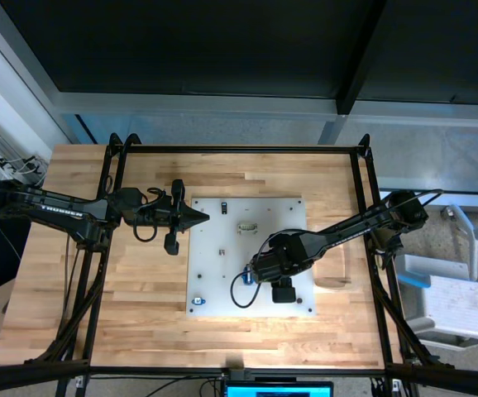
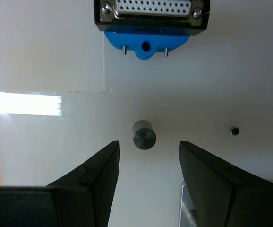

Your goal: Pick the 16mm cylinder and place it in the container

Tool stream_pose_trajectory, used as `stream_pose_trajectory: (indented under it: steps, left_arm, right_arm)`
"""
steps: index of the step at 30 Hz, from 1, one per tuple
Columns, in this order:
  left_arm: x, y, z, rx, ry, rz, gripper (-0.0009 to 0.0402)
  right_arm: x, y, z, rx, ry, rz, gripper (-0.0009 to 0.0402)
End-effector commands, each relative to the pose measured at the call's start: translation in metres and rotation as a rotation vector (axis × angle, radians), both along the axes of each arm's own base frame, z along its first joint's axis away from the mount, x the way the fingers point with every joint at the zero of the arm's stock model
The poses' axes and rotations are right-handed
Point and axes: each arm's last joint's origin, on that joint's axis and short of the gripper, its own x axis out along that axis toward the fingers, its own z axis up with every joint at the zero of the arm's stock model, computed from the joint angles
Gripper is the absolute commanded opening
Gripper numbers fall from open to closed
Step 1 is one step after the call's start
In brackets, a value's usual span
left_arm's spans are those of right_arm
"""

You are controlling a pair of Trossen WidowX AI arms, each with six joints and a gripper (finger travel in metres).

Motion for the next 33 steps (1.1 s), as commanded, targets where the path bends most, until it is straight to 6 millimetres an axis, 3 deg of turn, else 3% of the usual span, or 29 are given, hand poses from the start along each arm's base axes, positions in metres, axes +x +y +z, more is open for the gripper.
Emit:
stream_pose_trajectory:
  steps: [1,33]
  left_arm:
    - [0.0,0.0,0.0,0.0,0.0,0.0,0.0]
    - [0.0,0.0,0.0,0.0,0.0,0.0,0.0]
  right_arm:
    - [0.0,0.0,-0.001,-0.001,0.0,0.003,0.0174]
    - [0.008,0.002,-0.027,-0.014,0.039,0.01,0.017]
